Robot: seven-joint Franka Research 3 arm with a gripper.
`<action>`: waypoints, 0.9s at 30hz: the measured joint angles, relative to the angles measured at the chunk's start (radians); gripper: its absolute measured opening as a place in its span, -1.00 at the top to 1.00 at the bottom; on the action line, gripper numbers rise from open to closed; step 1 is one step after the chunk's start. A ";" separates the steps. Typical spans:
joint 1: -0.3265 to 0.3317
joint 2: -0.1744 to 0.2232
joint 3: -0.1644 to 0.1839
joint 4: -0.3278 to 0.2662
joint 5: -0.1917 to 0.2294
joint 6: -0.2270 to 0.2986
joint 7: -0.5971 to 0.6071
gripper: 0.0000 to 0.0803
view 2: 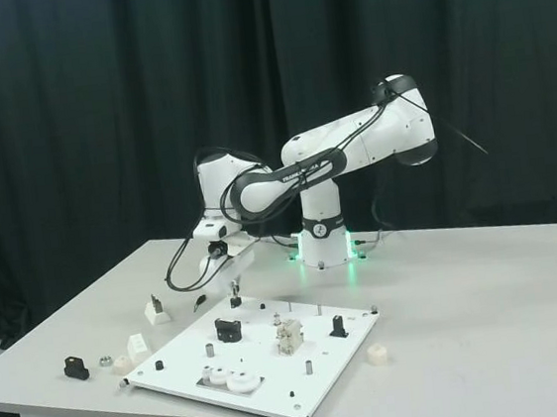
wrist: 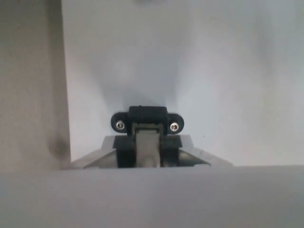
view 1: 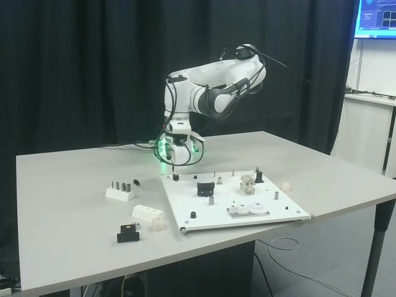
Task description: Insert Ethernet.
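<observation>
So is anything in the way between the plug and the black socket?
Nothing visible. In the wrist view the Ethernet plug held by the end effector sits right at the black socket on the white board.

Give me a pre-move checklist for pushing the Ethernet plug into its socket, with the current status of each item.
1. Plug held: ok. The Ethernet plug sits between the black fingers of the gripper.
2. Plug in line with socket: ok in the wrist view. Its tip sits centred at the opening of the black socket, between the two screws.
3. Plug fully seated: cannot tell; depth is not shown.
4. Gripper over the right place: ok. In the first room view the gripper is at the white board's rear corner.
5. Socket mounted: ok, both screws are present.
6. Cable routing: cannot tell.
</observation>
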 joint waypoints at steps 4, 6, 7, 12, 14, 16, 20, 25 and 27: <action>-0.001 0.000 -0.001 0.000 0.000 -0.002 -0.004 0.75; -0.001 0.000 -0.001 0.000 0.000 -0.004 -0.004 0.75; -0.001 0.000 -0.001 0.001 0.001 -0.006 -0.004 0.75; 0.001 0.000 -0.003 0.002 0.000 -0.014 -0.004 0.32; 0.004 0.000 -0.007 0.002 -0.001 -0.017 -0.004 0.32; 0.006 0.000 -0.013 0.002 -0.002 -0.021 -0.004 -0.45; 0.013 0.000 -0.031 0.003 -0.011 -0.027 -0.003 -0.45; 0.025 0.000 -0.063 0.006 -0.032 -0.040 0.001 -0.86; 0.031 0.000 -0.076 0.007 -0.042 -0.045 0.003 -0.95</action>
